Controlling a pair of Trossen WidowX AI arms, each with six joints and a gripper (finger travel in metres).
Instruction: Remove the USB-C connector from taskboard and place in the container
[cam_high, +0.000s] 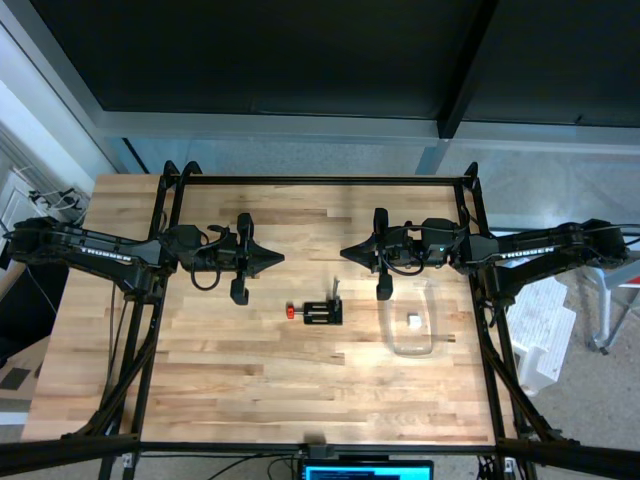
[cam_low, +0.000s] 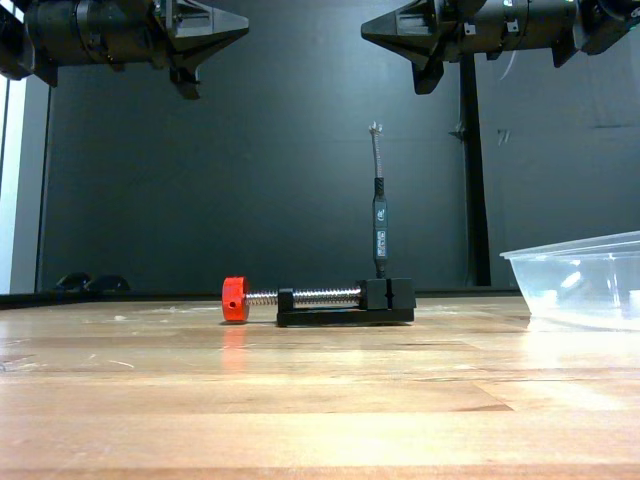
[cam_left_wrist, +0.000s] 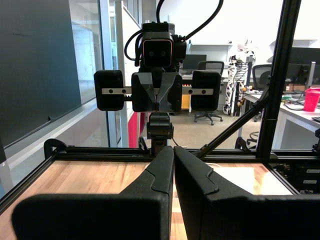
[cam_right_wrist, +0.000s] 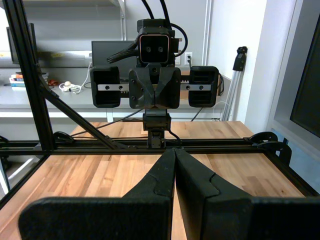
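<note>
Underneath everything, a pale plank table ringed by a black frame. Reaching inward from the left edge, the left arm, held level well above the wood; mirrored from the right edge by the right arm. At their inner ends, the left gripper and the right gripper, pointing tip to tip across a gap above the table's middle, both high over the board in the low view. On the left gripper, fingers pressed together with nothing between them; the same on the right gripper, fingers closed flat against each other and holding nothing. On the table's right half, partly beneath the right gripper, the clear container, resting flat. Left of it and apart from it, near the table's centre, the black taskboard, lying low on the wood below the gap between the two tips. At its left end, a red-orange knob on a bare threaded screw. Rising upright from the taskboard's right end, the USB-C connector, slim and dark, seated in the block, topped by a short grey stub. Inside the container, a small white cube
</note>
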